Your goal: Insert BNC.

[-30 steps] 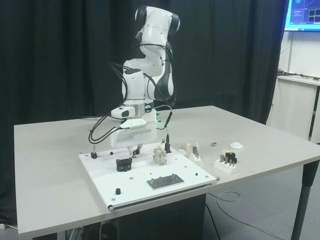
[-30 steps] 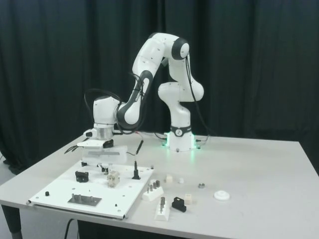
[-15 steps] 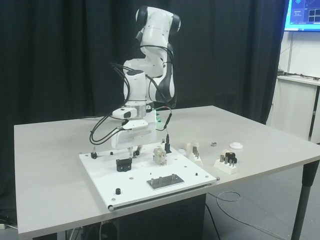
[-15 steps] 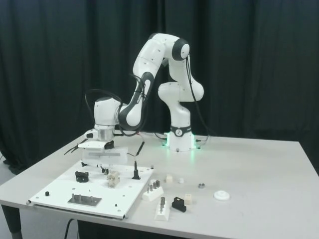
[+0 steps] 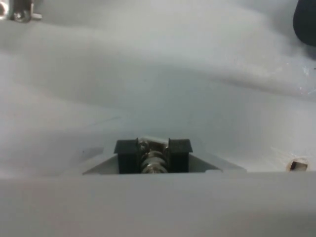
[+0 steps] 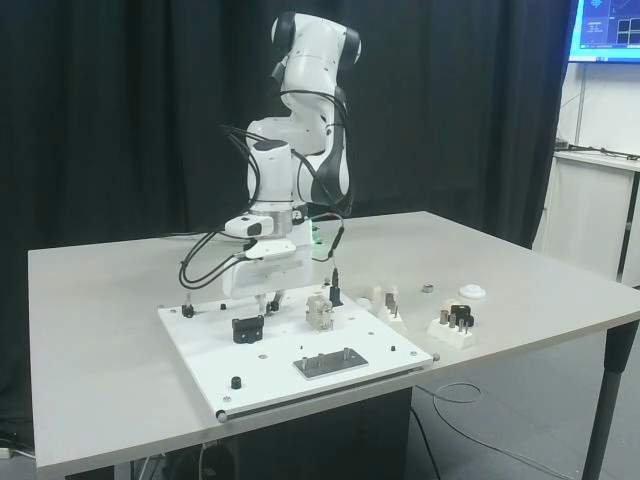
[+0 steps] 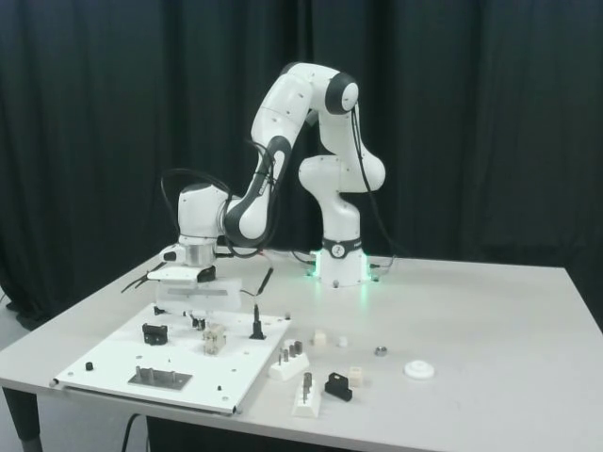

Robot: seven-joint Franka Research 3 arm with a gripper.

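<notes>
Gripping a small metal BNC connector (image 5: 153, 157) between its two black fingers (image 5: 127, 154), the gripper (image 6: 266, 295) is hanging just above the white board (image 6: 280, 352), left of centre in the first room view. In the wrist view the fingers are pressing on the connector from both sides, with its ribbed metal body showing in the narrow gap between them. Whether the connector is touching the board cannot be told. Just right of the gripper in the first room view, a small pale block fixture (image 6: 319, 309) is standing on the board, and a black clamp (image 6: 246, 327) is sitting just below the gripper. Nearer the board's front edge, a grey metal plate (image 6: 330, 363) with upright pins is lying flat. The white arm (image 7: 273, 141) is reaching down from its base at the back of the grey table (image 7: 490, 348).
</notes>
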